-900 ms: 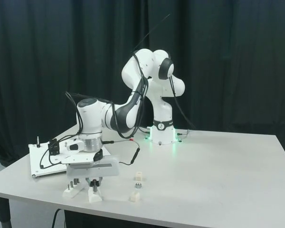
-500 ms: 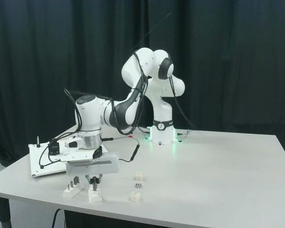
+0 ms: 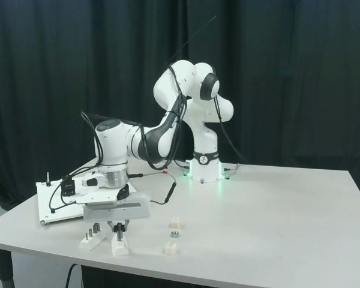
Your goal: Insert round peg 4.
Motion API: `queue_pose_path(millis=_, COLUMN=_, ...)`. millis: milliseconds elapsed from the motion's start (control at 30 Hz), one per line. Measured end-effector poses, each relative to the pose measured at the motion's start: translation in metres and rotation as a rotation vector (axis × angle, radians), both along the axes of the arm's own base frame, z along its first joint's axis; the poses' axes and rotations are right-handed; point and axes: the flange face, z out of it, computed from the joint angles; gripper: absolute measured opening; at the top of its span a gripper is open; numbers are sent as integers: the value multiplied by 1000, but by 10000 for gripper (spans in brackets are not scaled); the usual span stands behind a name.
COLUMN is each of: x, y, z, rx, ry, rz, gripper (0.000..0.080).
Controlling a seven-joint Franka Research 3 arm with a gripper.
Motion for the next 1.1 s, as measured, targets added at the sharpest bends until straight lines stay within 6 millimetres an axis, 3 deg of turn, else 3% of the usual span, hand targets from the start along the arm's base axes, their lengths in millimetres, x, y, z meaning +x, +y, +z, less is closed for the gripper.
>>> queue_pose_path(millis=800, x=0, y=0, z=0, rx=-9, ry=3, rz=4, gripper=153)
queue_pose_path(millis=1100, x=-5, y=-12, z=3, rx=-60, ry=42, rz=26, gripper=153)
